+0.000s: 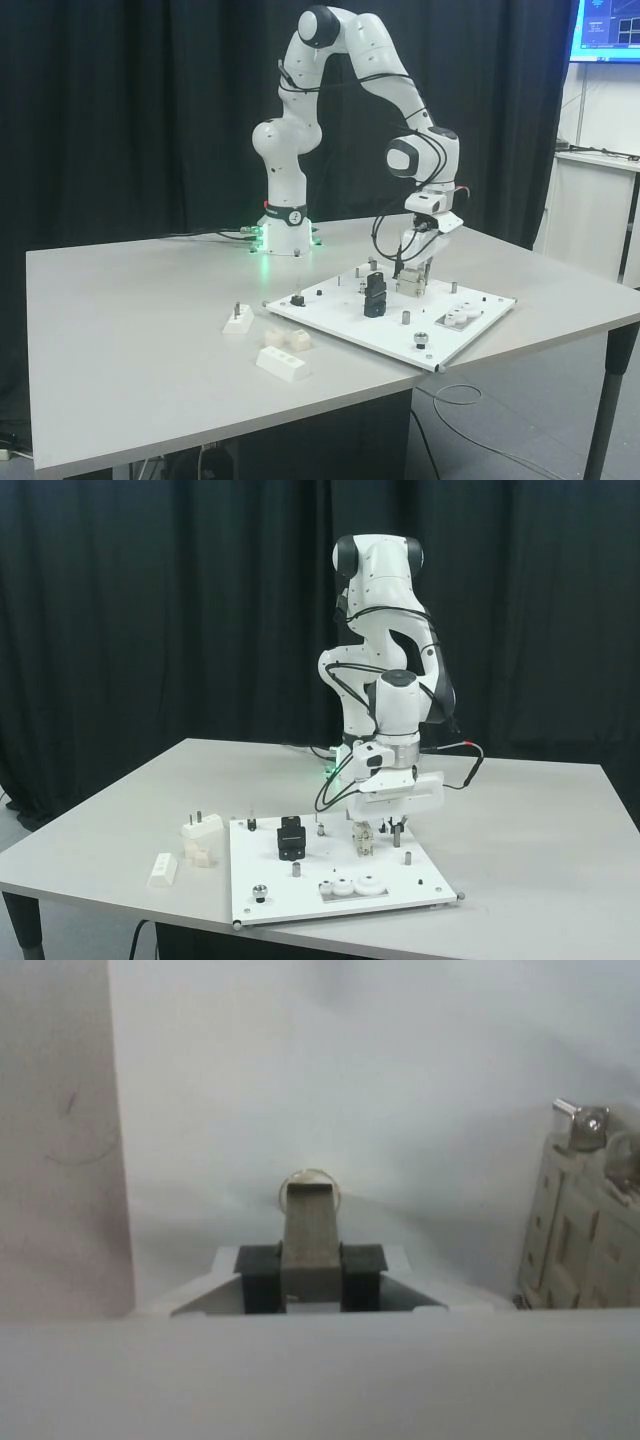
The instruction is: Insert square peg 3.
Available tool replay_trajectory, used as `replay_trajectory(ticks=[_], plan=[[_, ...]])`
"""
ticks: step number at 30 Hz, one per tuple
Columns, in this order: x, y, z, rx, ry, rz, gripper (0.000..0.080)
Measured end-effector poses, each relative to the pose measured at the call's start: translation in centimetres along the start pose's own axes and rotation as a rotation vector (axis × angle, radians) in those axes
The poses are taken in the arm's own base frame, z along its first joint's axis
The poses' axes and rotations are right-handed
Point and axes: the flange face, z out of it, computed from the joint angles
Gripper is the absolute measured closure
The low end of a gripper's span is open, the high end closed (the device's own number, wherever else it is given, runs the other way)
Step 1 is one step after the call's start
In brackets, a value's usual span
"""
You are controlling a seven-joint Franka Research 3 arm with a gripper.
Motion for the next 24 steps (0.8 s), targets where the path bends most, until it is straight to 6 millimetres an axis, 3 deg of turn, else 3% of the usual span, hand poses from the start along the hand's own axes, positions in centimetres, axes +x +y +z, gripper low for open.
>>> replay_trajectory(ticks=[24], plan=[[-0.05, 0.05, 0.00, 0.001, 0.001, -0.069, 0.0689]])
